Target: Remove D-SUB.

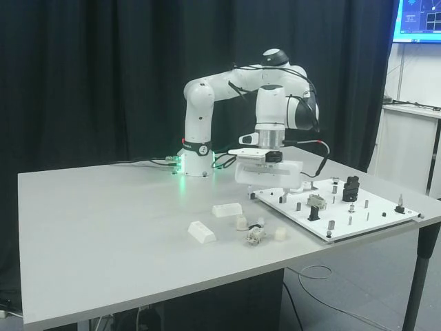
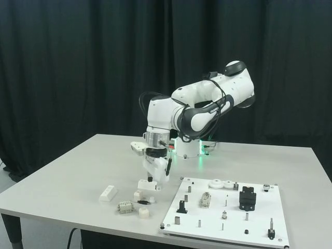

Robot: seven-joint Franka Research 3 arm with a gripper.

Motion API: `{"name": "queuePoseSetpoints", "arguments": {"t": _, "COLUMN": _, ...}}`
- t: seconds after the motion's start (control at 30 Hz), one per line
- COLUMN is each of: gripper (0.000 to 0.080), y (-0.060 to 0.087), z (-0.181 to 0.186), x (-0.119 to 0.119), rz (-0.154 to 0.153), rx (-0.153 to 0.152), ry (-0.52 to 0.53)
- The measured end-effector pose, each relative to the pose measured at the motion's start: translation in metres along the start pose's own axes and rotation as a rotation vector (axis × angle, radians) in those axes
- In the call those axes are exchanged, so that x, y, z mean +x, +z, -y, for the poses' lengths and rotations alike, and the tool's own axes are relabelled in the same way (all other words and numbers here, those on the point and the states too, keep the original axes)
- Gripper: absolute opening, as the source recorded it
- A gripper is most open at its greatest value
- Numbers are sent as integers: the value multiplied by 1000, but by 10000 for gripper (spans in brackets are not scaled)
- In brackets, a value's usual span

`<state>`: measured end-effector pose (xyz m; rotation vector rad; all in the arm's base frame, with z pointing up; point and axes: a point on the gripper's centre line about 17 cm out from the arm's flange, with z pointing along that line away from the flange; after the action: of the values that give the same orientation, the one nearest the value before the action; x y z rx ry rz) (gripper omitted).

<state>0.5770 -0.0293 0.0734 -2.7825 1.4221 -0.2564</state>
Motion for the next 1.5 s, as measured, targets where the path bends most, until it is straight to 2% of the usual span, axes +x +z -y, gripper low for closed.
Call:
{"name": "queuePoseSetpoints", "arguments": {"t": 0.27, "gripper": 800, "y": -8, "z": 16, "x": -5, "rz": -9, "rx": 14, "ry": 23}}
{"name": "queuePoseSetpoints", "arguments": {"t": 0.67, "gripper": 800, "y": -20, "z": 44, "x": -26, "rz": -19, "rx": 7, "ry": 38}}
{"name": "queuePoseSetpoints", "arguments": {"t": 0.9, "gripper": 800, "y": -29, "z": 69, "x": -56, "rz": -3, "rx": 6, "ry": 63}}
{"name": "queuePoseSetpoints", "arguments": {"t": 1.17, "gripper": 800, "y": -45, "z": 105, "x": -99, "rz": 3, "rx": -11, "ry": 131}}
{"name": "queuePoseSetpoints", "arguments": {"t": 1.5, "gripper": 800, "y": -70, "z": 148, "x": -146, "rz": -25, "rx": -58, "ry": 240}}
